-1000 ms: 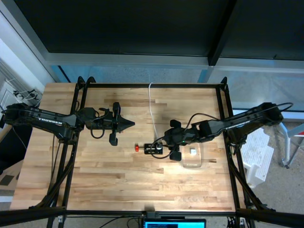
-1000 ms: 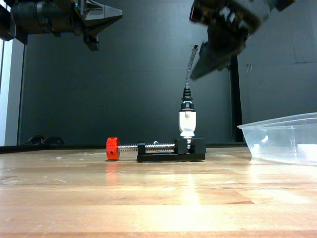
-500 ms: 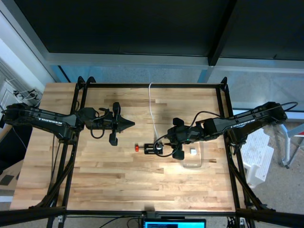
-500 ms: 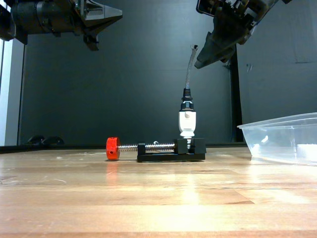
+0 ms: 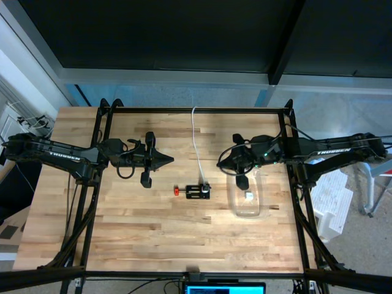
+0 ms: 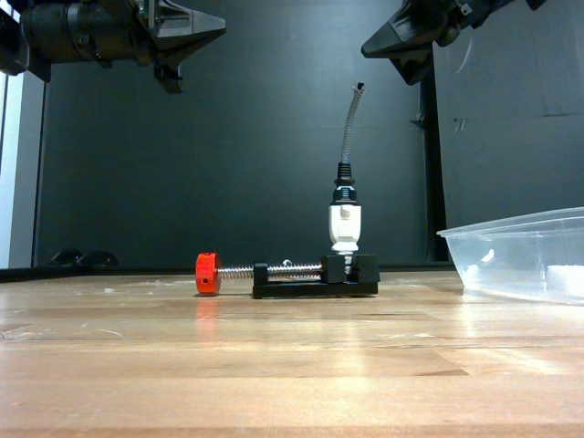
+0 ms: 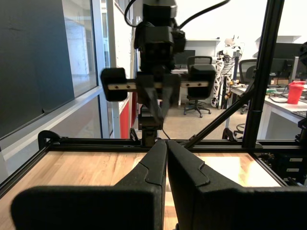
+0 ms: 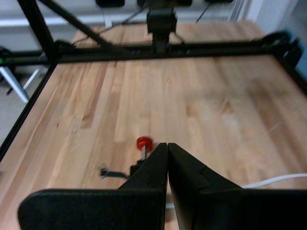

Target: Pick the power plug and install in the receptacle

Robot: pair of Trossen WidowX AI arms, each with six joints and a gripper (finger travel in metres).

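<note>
Fingers [image 8: 154,165] pressed together on nothing, the right gripper [image 5: 219,164] hangs high, right of the power plug [image 6: 344,190] standing in the receptacle [image 6: 345,224] in the vise [image 6: 310,274]; the left gripper [image 5: 171,160], likewise pressed together, hangs left.

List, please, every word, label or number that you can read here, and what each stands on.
"TROSSEN": left arm, its left gripper shut, held high left of the vise.
"TROSSEN": right arm, its right gripper shut, held high right of the vise.
Anything on the monitor at the near edge is too small to read.
</note>
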